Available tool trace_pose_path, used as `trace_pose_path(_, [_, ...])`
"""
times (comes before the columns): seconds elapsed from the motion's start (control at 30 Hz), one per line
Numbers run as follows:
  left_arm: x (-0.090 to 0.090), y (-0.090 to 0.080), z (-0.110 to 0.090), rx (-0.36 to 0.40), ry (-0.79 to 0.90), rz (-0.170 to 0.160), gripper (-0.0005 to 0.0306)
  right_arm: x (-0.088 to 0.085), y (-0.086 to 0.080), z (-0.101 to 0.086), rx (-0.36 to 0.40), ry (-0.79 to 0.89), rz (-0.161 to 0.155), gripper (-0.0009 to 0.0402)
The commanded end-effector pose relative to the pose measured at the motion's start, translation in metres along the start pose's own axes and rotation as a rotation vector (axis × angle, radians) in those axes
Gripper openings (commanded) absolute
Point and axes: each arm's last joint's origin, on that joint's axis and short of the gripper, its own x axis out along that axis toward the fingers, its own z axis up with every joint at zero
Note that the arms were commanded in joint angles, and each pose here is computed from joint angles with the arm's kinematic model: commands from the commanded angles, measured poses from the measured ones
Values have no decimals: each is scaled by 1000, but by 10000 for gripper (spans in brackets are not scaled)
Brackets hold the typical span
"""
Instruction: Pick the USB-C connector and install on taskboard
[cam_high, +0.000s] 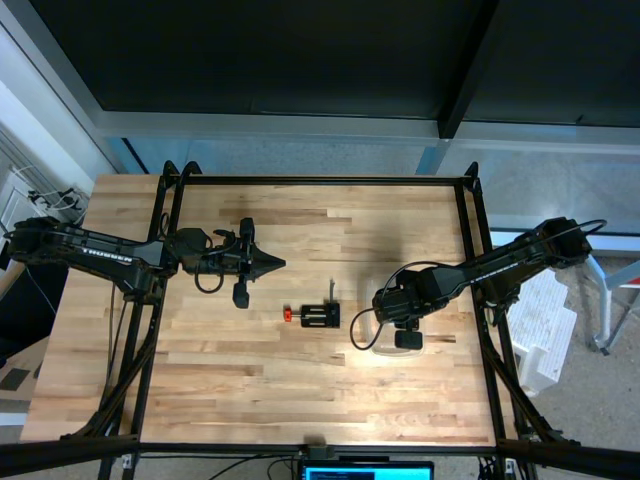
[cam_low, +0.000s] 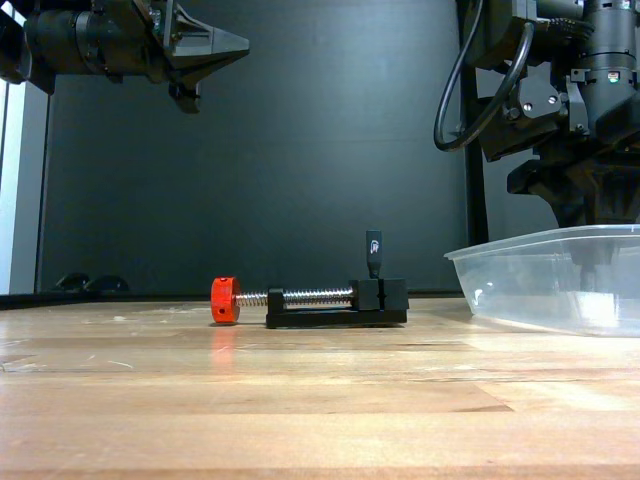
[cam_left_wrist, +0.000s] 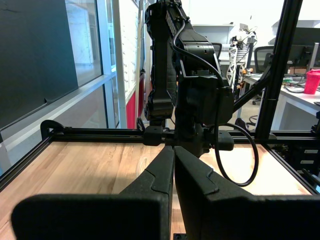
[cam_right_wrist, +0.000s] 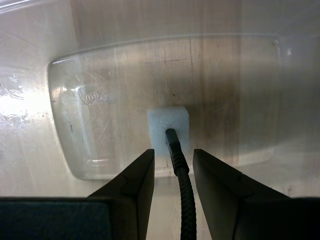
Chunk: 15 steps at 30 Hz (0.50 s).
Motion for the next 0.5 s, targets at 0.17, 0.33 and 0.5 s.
trace_pose_path(0.17, [0, 0, 0, 0, 0, 0, 0, 0, 0, -1, -2, -4, 1, 72])
trace_pose_path(0.33, [0, 0, 0, 0, 0, 0, 0, 0, 0, -1, -4, -5, 1, 47])
trace_pose_path(0.5, [0, 0, 0, 0, 0, 0, 0, 0, 0, -1, -5, -5, 2, 13])
